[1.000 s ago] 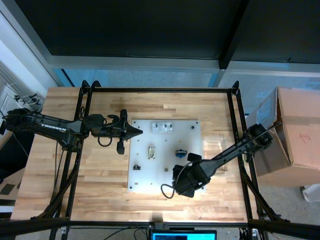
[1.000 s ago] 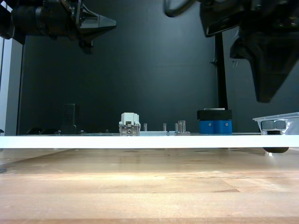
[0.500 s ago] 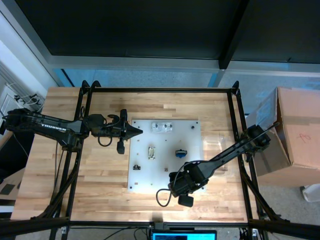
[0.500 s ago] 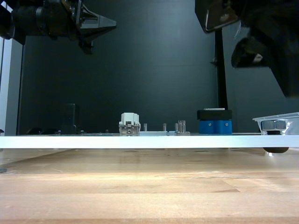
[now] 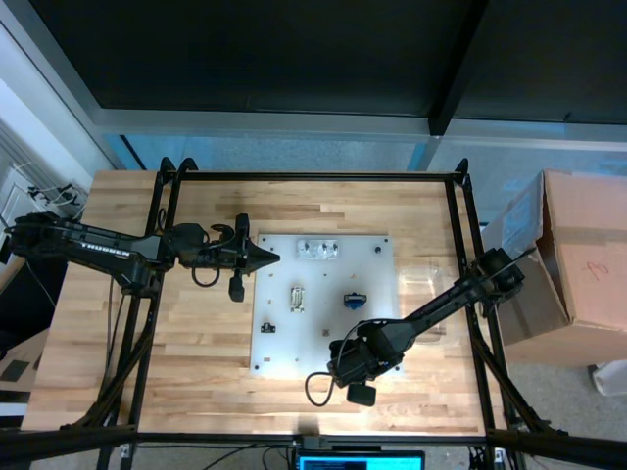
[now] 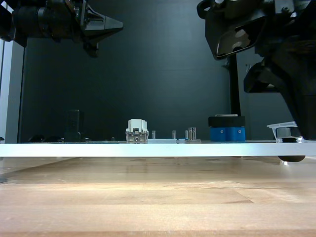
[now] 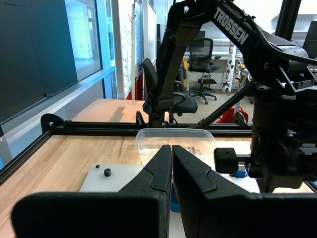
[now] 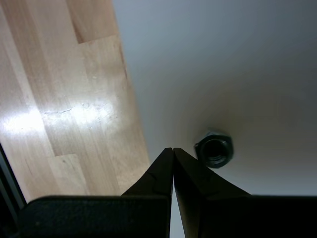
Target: Unfasten the M12 nut and place it in the container
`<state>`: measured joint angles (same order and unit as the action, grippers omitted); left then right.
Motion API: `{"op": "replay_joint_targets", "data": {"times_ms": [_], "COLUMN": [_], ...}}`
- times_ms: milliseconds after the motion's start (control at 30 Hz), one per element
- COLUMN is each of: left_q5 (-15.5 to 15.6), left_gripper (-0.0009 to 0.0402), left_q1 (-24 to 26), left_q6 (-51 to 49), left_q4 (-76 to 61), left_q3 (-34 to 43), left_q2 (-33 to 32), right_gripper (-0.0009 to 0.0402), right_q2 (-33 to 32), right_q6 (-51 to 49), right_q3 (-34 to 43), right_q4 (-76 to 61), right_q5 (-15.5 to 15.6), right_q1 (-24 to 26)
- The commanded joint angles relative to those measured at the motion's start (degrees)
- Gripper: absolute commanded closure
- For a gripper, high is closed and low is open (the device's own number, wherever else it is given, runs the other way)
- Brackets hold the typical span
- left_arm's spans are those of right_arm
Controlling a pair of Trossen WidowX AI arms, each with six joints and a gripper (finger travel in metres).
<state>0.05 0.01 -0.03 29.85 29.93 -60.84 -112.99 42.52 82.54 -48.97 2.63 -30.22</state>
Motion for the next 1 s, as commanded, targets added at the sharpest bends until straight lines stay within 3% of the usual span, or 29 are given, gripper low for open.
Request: {"op": "replay_joint_targets", "data": {"times_ms": [33,500,533,600,633,700,800,1000], "left_q5": [0.0,0.0,0.0,0.0,0.0,0.0,0.0,0.0], "left_gripper": [0.0393,0.0393,0.0393,0.0393,0.0393,0.0393,0.0393,0.0393], "left_q1": [0.0,0.0,0.0,0.0,0.0,0.0,0.0,0.0], "left_q6": [0.0,0.0,0.0,0.0,0.0,0.0,0.0,0.0], "left_q4": [0.0,0.0,0.0,0.0,0.0,0.0,0.0,0.0], "left_q3": [0.0,0.0,0.0,0.0,0.0,0.0,0.0,0.0], "left_q2": [0.0,0.0,0.0,0.0,0.0,0.0,0.0,0.0], "right_gripper": [0.0393,0.0393,0.0393,0.0393,0.0393,0.0393,0.0393,0.0393], "right_q2": [0.1,1.0,1.2,1.8,2.1,2.8,3.4,4.3], "right_q6": [0.1,-0.5,-0.7,2.8,3.5,3.7,4.2,4.5], "right_q3": [0.0,0.0,0.0,0.2,0.4,0.9,1.3,1.3], "right_q4": [-0.7,-2.7,-3.6,-7.7,-9.2,-11.2,-11.9,-11.1], "right_q5": [-0.8,-3.0,-4.9,-13.1,-15.5,-17.7,-17.0,-9.8], "right_q1": [0.0,0.0,0.0,0.0,0.0,-0.1,-0.1,-0.2]}}
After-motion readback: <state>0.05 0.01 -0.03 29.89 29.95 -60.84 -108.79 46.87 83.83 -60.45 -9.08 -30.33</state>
